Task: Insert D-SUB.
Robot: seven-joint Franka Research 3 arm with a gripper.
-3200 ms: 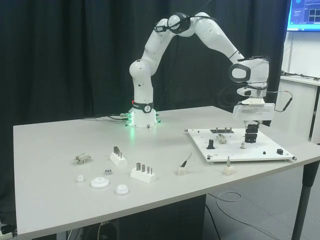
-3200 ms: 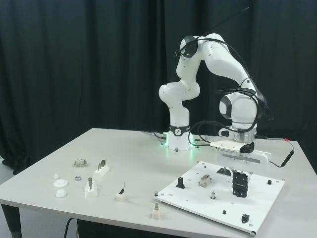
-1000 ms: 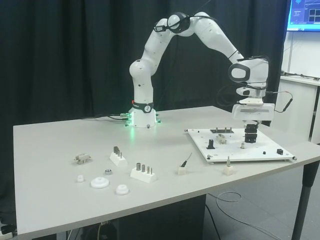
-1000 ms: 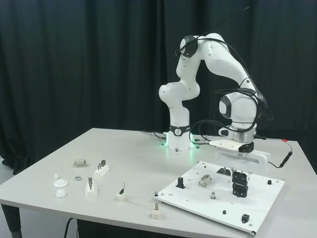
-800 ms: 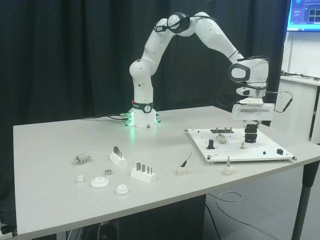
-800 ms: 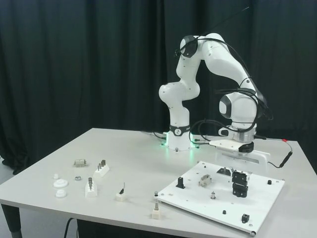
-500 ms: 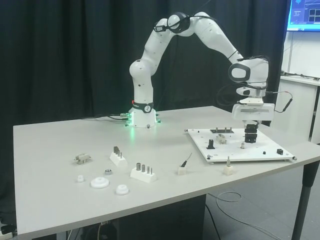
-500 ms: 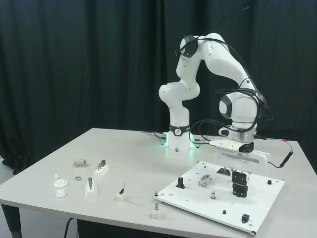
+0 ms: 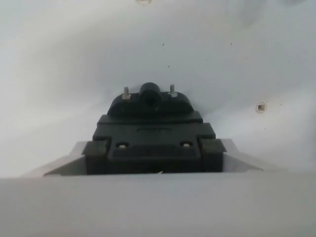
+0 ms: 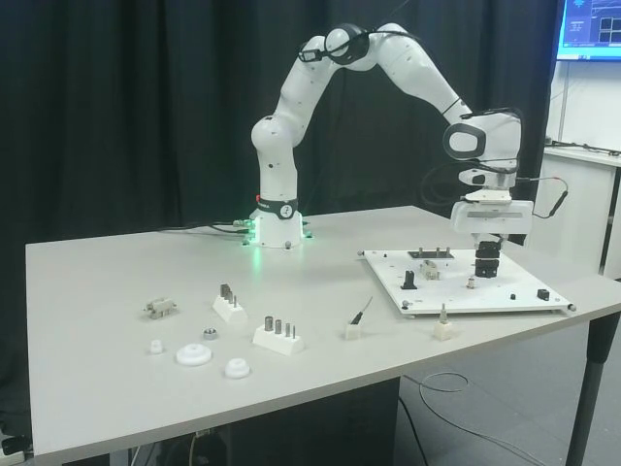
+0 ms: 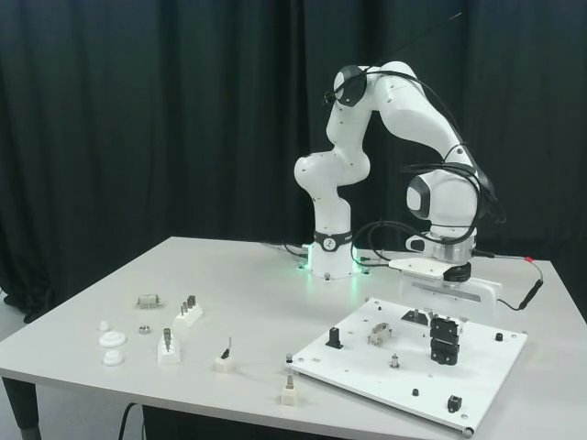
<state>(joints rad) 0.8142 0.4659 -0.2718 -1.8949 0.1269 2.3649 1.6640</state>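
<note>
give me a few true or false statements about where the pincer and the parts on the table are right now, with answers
1. The pincer is over the white board. True.
2. The black connector sits between the fingertips in the wrist view. True.
3. The pincer hovers over the small white gears at the far end of the table from the board. False: it is at the board; the white gear lies apart from it, untouched.
4. The arm's base shows a green light. True.
5. The board lies on the floor. False: it rests on the grey table.
6. The white block with upright pins is on the board. False: it stands on the table, off the board.
</note>
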